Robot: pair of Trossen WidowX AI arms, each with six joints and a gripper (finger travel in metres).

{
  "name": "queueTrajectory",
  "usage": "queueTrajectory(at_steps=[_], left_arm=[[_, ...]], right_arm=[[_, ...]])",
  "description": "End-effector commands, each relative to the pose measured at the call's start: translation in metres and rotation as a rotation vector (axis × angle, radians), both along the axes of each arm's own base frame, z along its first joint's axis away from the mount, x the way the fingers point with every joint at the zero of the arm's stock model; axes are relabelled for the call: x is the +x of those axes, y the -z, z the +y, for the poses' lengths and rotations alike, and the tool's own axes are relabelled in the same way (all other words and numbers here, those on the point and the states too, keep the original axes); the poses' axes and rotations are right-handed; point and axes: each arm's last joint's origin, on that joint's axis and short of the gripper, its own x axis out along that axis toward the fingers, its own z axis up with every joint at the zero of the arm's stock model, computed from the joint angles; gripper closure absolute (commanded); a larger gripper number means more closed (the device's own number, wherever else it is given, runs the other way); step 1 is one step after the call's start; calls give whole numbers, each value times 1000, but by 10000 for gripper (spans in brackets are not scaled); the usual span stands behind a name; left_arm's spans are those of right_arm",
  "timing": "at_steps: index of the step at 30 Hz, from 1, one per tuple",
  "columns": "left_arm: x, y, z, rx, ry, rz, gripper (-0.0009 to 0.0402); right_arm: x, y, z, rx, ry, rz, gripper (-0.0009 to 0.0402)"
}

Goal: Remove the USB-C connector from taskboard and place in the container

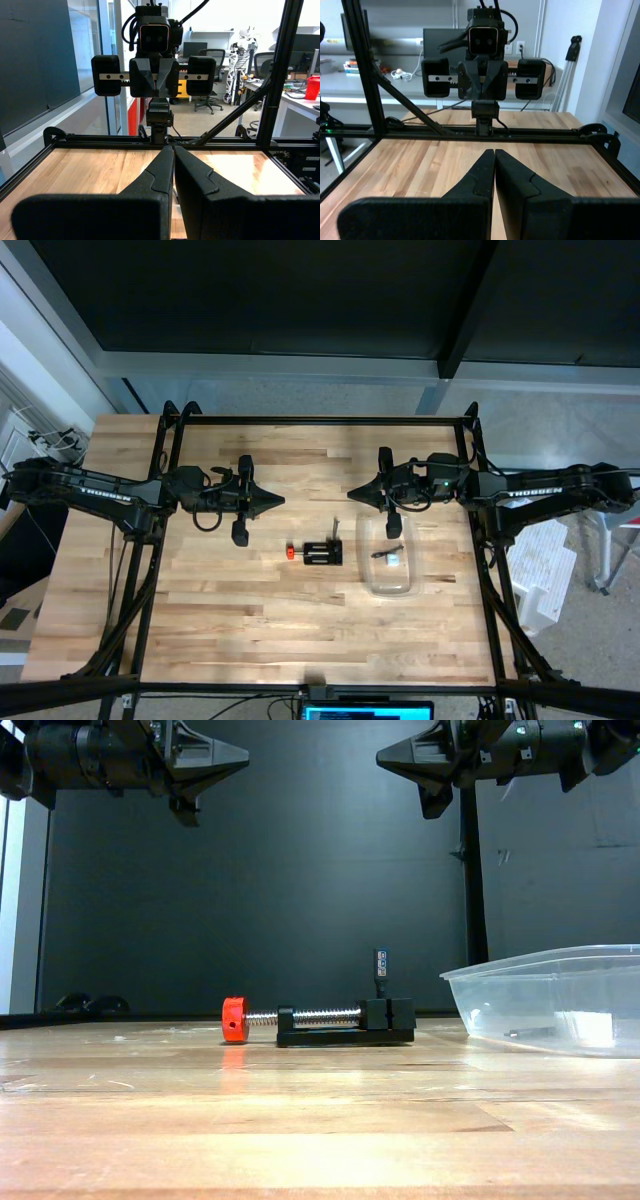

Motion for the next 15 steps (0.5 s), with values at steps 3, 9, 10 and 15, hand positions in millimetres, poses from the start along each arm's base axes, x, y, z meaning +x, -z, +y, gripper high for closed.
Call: queueTrajectory(at_steps=[3,9,10,15], left_arm=[[0,0,0,0,0,0,393],[0,0,0,0,0,0,393],[0,0,0,0,0,0,393],[0,0,0,0,0,0,393]], right_arm=[[-1,0,0,-2,3,-41,393],[-3,7,1,-1,3,-77,393],[-3,9,1,0,3,-74,394],[-5,12,0,-5,27,-75,393]])
